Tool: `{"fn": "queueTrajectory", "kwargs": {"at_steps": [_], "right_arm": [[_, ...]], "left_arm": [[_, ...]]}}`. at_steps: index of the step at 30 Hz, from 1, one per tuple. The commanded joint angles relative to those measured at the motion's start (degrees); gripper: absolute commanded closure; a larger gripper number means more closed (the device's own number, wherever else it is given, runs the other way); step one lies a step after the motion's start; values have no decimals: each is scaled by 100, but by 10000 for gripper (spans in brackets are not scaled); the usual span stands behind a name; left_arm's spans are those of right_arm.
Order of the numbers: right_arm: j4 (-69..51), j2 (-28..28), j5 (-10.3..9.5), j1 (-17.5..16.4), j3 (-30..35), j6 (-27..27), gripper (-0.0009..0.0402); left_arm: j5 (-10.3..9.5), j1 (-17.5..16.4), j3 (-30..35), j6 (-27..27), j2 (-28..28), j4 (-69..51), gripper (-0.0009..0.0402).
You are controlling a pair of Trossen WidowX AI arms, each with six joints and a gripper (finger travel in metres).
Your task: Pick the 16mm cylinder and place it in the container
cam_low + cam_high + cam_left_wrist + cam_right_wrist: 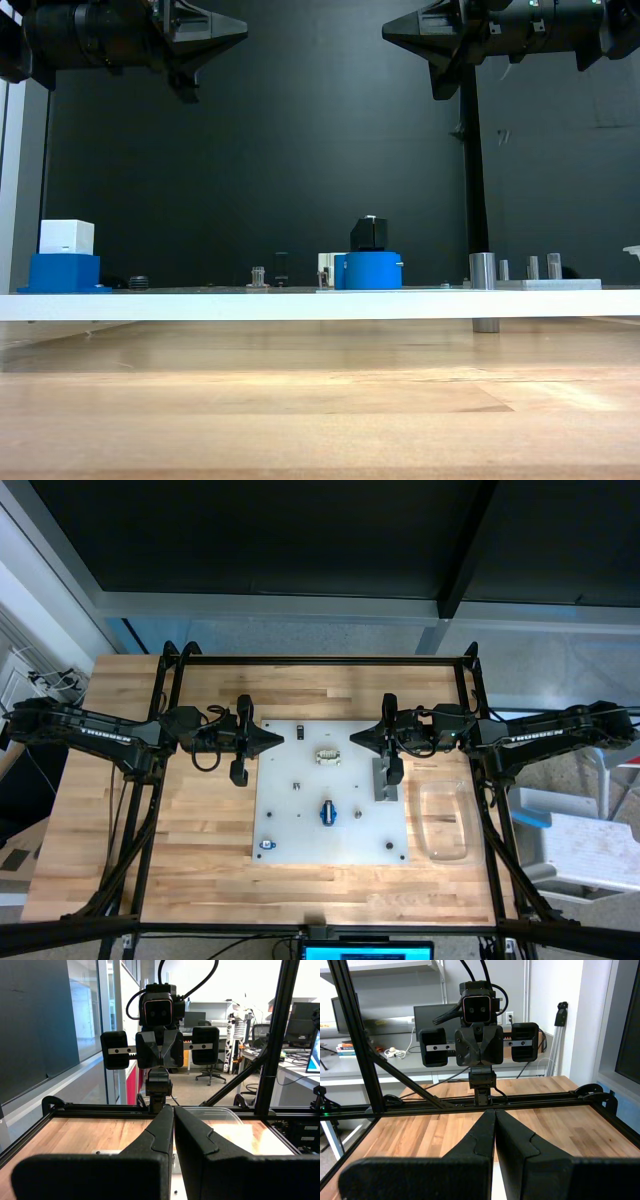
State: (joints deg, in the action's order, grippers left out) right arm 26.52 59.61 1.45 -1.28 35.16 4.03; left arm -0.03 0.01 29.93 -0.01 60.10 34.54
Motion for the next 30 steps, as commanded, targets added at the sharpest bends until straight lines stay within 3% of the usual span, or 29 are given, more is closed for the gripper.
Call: {"fn": "queueTrajectory", "kwargs": {"at_steps": [1, 18, 30], "right_arm": [[-7, 0, 2, 2, 0, 2, 393], [-210, -2, 2, 0, 310, 214, 393], [-4092, 229, 4, 0, 2194, 212, 393]], "left_arm": [[2, 0, 2, 0, 0, 0, 393], [2, 0, 2, 0, 2, 0, 393], [2, 0, 2, 0, 0, 0, 393]]}}
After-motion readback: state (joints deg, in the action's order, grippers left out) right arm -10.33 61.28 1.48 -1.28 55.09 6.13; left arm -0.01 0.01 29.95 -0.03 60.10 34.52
